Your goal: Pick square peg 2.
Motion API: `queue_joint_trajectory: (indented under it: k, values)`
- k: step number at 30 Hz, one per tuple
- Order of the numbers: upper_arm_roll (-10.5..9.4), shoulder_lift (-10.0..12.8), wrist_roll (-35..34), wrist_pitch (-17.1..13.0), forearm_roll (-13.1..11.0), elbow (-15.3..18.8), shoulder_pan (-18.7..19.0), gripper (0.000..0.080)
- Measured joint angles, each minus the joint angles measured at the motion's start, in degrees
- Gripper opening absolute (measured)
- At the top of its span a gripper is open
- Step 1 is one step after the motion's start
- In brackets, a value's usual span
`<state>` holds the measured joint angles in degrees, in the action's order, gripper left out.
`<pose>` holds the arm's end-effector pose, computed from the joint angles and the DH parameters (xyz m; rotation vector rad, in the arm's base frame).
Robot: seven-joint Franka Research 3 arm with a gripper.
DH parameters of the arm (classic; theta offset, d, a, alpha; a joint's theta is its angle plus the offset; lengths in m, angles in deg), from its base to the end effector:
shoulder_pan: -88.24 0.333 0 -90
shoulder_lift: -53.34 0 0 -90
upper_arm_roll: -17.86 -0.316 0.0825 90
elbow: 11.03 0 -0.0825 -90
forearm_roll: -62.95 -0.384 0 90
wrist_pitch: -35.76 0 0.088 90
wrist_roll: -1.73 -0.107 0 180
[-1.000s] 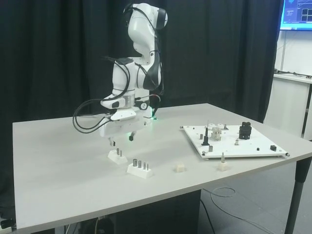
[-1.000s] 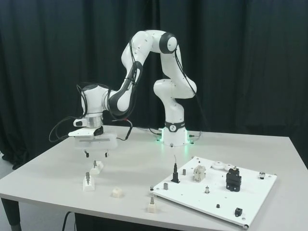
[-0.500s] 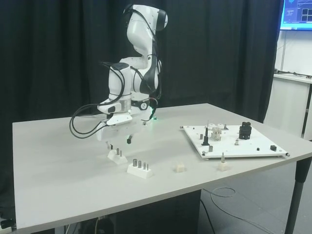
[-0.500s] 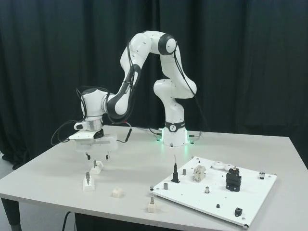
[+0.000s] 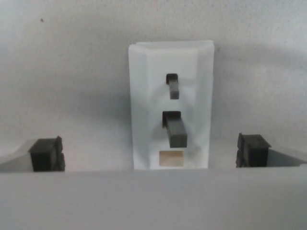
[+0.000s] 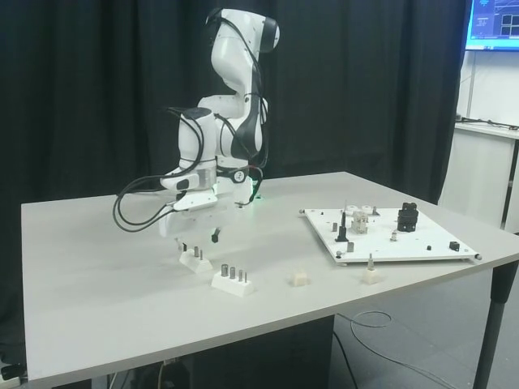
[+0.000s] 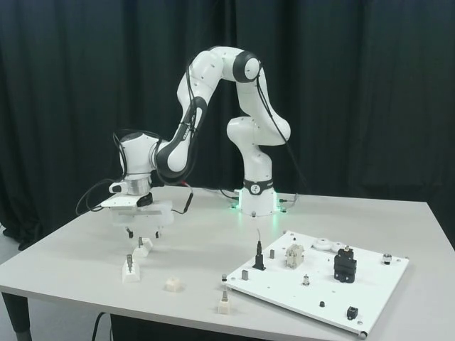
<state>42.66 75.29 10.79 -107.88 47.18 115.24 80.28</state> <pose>0.4602 -0.3020 0.2179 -2.9838 0.9459 0.0424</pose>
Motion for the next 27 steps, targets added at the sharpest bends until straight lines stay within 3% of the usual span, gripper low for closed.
queue_joint_trajectory:
  k: [16, 17, 21, 22, 27]
  values:
    - [0.13, 1.14, 0.15, -2.75, -0.74, 0.45, 0.0, 0.08]
    - [0.15, 1.15, 0.15, -2.9, -0.74, 0.54, 0.0, 0.0663]
    - [0.16, 1.16, 0.15, -3.25, -0.82, 0.81, 0.0, 0.0663]
    - [0.16, 1.16, 0.15, -3.27, -0.88, 0.85, 0.0, 0.0475]
    - [0.16, 1.23, 0.15, -3.33, -1.89, 0.9, 0.0, 0.0475]
